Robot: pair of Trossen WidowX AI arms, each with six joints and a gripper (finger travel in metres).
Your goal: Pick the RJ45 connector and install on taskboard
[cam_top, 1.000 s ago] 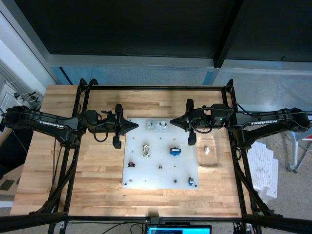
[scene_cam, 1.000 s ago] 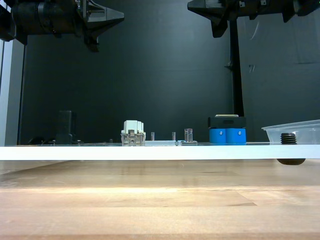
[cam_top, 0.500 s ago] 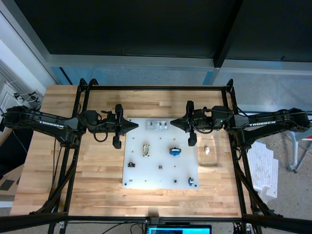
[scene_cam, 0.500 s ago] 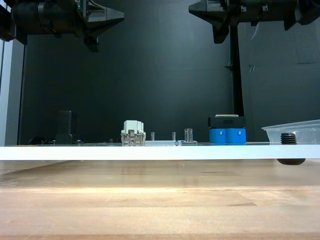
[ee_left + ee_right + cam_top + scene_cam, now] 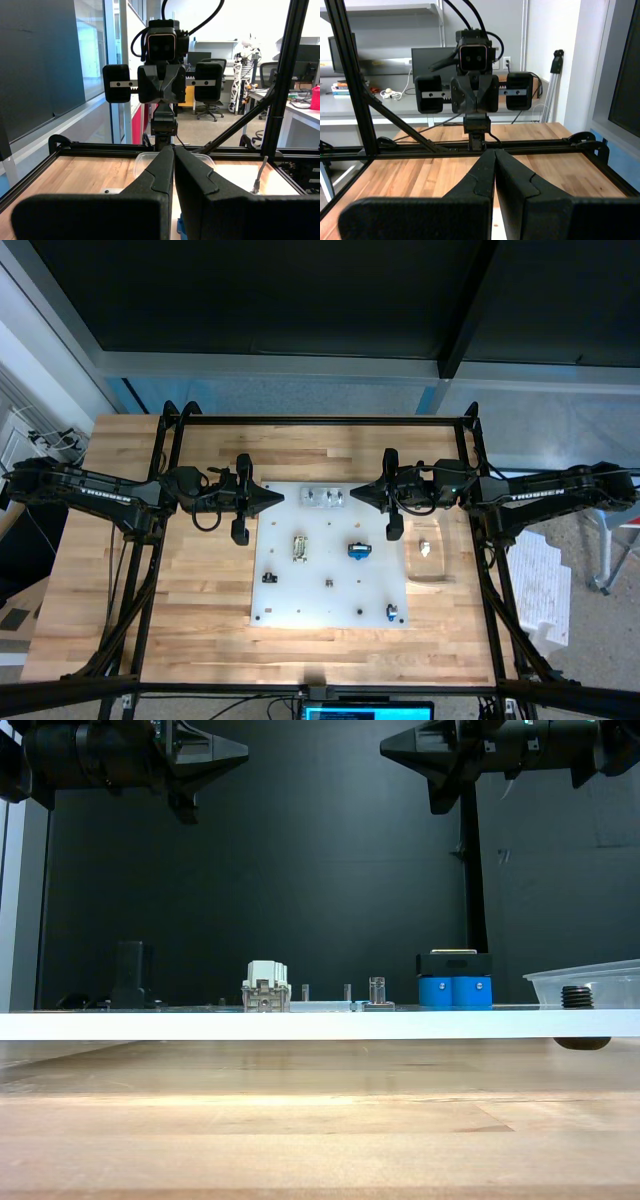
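Connector, small clear plug: in clear plastic tray point(image 5: 428, 572) or small blue jack point(image 5: 392, 614)? Cannot tell.
Black left claw point(image 5: 280, 498) and right claw point(image 5: 352, 491) hang high, pinched together, empty; next, check that jack.

I look down from above the tabletop's point(image 5: 200, 570) near edge, and level along it, both onto the white board point(image 5: 305, 602); above it, the left gripper point(image 5: 173, 148) and right gripper point(image 5: 495, 151) cameras face each other.
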